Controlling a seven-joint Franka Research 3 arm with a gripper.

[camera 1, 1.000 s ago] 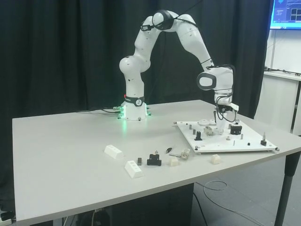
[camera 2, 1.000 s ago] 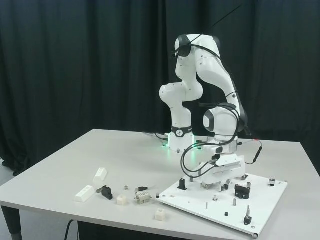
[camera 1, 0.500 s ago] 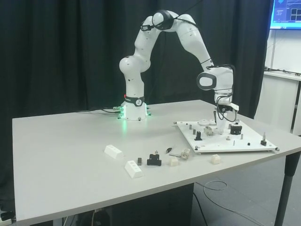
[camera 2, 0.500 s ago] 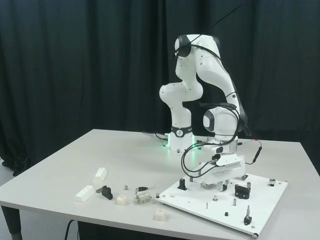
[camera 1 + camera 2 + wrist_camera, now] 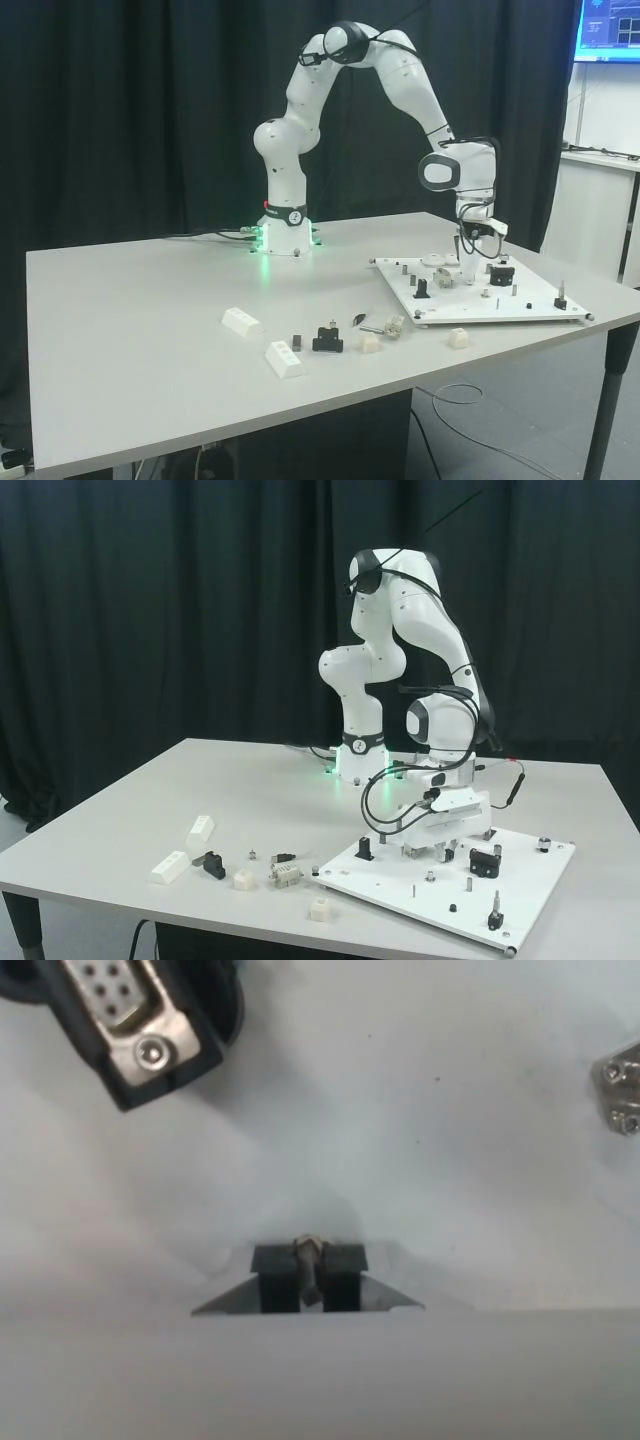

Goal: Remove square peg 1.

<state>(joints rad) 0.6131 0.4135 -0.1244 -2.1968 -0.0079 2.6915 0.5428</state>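
Observation:
In the wrist view my gripper (image 5: 308, 1280) is shut on a small grey square peg (image 5: 307, 1258), which stands upright between the two black pads (image 5: 275, 1278) just above the white board (image 5: 400, 1140). From the first room view the gripper (image 5: 467, 270) hangs low over the middle of the board (image 5: 520, 308), pointing straight down. The second room view shows the same gripper (image 5: 440, 852) close to the board (image 5: 530, 880); the peg is too small to make out in either room view.
A black multi-pin connector (image 5: 130, 1020) and a grey metal fitting (image 5: 622, 1090) sit on the board near the gripper. More small pegs and a black block (image 5: 485, 860) stand on the board. White blocks (image 5: 242, 321), a black clip (image 5: 327, 341) and small white cubes (image 5: 459, 338) lie loose on the grey table.
The hand has risen very slightly over the board; nothing else has moved.

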